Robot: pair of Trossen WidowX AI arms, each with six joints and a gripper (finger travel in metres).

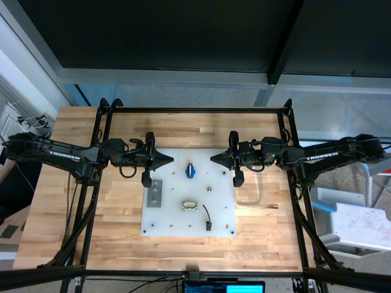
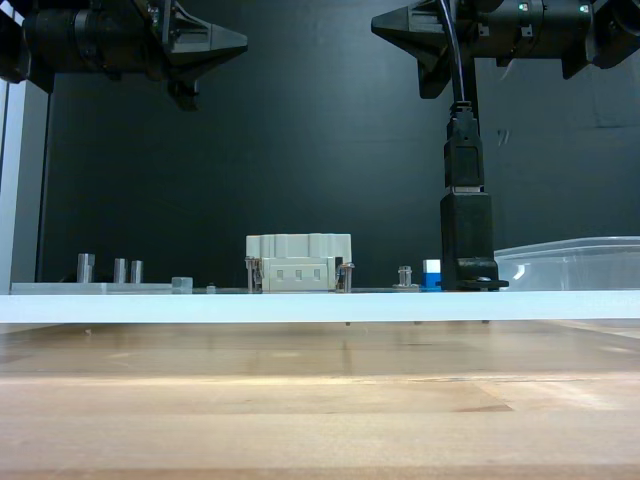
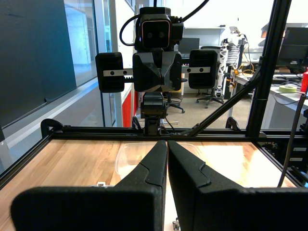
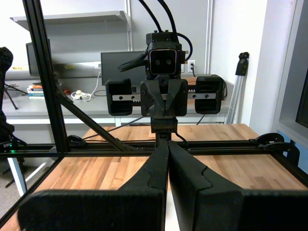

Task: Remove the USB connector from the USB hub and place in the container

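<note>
The USB hub (image 1: pixel 208 226) is a tiny black block near the front edge of the white board (image 1: pixel 177 223). The USB connector (image 1: pixel 206 214) stands plugged into it, its thin black cable curving up. In the low view the plug (image 2: pixel 466 165) sits upright in the hub (image 2: pixel 467 238). The clear container (image 1: pixel 248 193) lies just right of the board, also seen as a tub (image 2: pixel 575 262). My left gripper (image 1: pixel 173 160) hovers over the board's back left, shut and empty. My right gripper (image 1: pixel 212 159) faces it from the right, shut and empty, high above the hub.
On the board sit a blue plug (image 1: pixel 189 170), a grey bar with round holes (image 1: pixel 156 195) and a beige-metal rectangular connector (image 1: pixel 189 206). A black frame (image 1: pixel 195 110) rings the wooden table. The gripper tips are a short gap apart.
</note>
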